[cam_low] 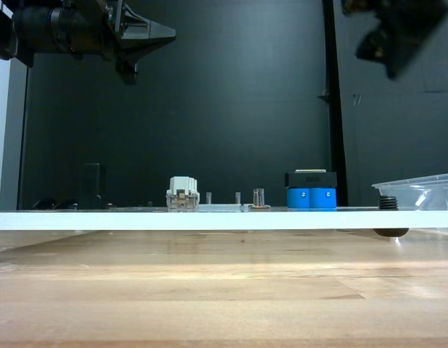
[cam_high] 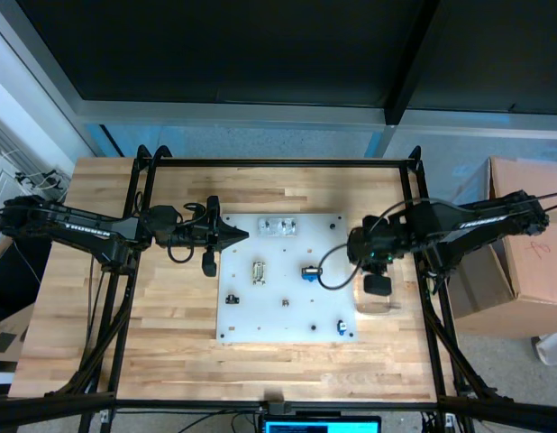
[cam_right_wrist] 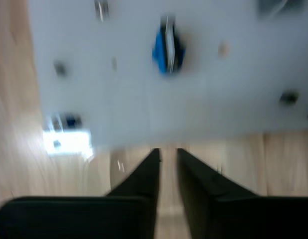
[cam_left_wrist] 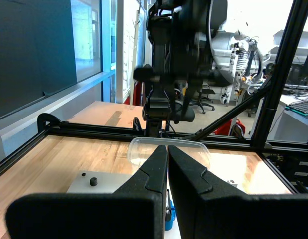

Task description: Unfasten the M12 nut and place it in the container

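The black ribbed stud [cam_high: 342,326] [cam_low: 387,203] stands bare near the white board's [cam_high: 260,311] near right edge, with no nut on it. I cannot tell where the silver nut lies. The clear container [cam_high: 388,308] [cam_low: 421,187] [cam_right_wrist: 96,172] sits just right of the board. My right gripper [cam_high: 378,287] [cam_low: 392,67] [cam_right_wrist: 167,152] hangs high over the container. Its fingers stand close together, with only a narrow slit and nothing seen between them. My left gripper [cam_high: 241,236] [cam_low: 169,32] [cam_left_wrist: 167,149] hovers shut and empty over the board's far left edge.
A blue connector [cam_high: 309,271] [cam_low: 311,197] and a grey-white connector [cam_high: 259,271] [cam_low: 183,196] stand mid-board. A black frame [cam_high: 278,163] rings the wooden table. A cardboard box [cam_high: 526,244] sits beyond the right edge.
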Robot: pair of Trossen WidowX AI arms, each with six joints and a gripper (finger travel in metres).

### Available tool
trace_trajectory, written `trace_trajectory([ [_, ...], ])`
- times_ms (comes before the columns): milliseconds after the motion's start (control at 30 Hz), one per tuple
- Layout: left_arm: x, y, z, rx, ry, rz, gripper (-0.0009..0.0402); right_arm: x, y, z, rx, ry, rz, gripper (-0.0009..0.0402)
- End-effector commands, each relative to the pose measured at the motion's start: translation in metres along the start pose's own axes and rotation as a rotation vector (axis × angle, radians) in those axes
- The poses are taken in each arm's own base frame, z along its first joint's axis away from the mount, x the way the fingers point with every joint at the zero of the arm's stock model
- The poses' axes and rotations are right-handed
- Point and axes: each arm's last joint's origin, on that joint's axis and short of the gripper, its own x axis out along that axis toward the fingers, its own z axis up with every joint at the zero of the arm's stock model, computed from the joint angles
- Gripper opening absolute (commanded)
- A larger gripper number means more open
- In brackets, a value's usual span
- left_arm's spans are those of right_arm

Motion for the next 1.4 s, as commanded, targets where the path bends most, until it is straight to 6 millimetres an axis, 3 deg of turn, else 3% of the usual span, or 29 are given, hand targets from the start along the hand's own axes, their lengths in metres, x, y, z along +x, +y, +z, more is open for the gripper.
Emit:
trace_trajectory([
  [33,0.000,0.000,0.000,0.000,0.000,0.000,0.0000,-0.011,-0.006,0.016,0.043,-0.144,-0.034,0.0007],
  [333,0.000,0.000,0.000,0.000,0.000,0.000,0.0000,-0.010,-0.012,0.057,0.016,-0.604,-0.038,0.0000],
  [500,0.000,0.000,0.000,0.000,0.000,0.000,0.0000,-0.001,-0.020,0.066,0.028,-0.838,-0.029,0.0000],
  [933,0.000,0.000,0.000,0.000,0.000,0.000,0.0000,0.050,-0.040,0.040,0.013,-1.173,0.137,0.0000],
  [1167,0.000,0.000,0.000,0.000,0.000,0.000,0.0000,0.068,-0.042,0.026,0.026,-1.184,0.145,0.0000],
  [1400,0.000,0.000,0.000,0.000,0.000,0.000,0.0000,0.070,-0.042,0.024,0.005,-1.186,0.135,0.0000],
])
